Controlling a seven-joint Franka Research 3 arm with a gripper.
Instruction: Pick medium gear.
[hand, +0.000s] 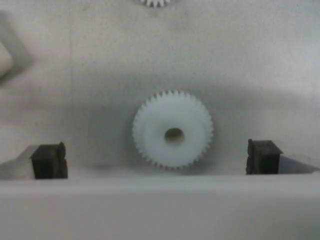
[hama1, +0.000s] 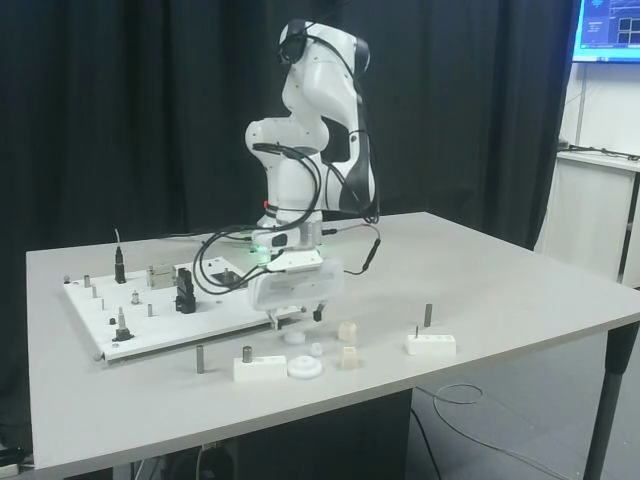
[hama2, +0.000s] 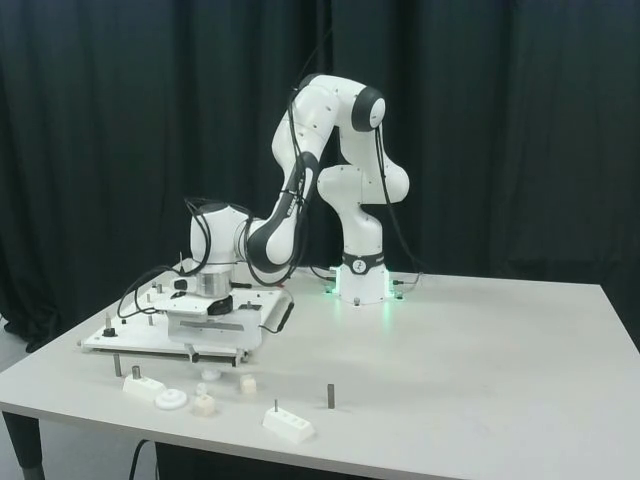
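The medium gear (hand: 173, 130) is seen in the wrist view lying flat on the grey table (hama1: 480, 280), white and toothed, with a round hole at its middle. It is placed between the two black fingertips, touched by neither. In the first room view it (hama1: 295, 337) is found on the table just past the near edge of the white board (hama1: 160, 325), directly under the gripper.

The white arm (hama1: 310, 120) is bent forward from its base at the far side of the table and is lowered over the near edge of the board. The board is laid on the left part of the table, and black and grey fittings are carried on it.

The gripper (hand: 156, 159) is held low over the gear with its fingers (hand: 49, 161) spread wide, nothing being pinched between them.

A larger white gear (hama1: 304, 367) is set flat nearer the front edge of the table, with a much smaller one (hama1: 316, 348) just behind it. A white block with a grey pin (hama1: 259, 366) is placed at its left, and another white block with a thin pin (hama1: 431, 345) lies well to the right. A loose grey peg (hama1: 200, 358) is stood upright left of the first block. Part of another toothed wheel (hand: 154, 2) is caught at the edge of the wrist view.
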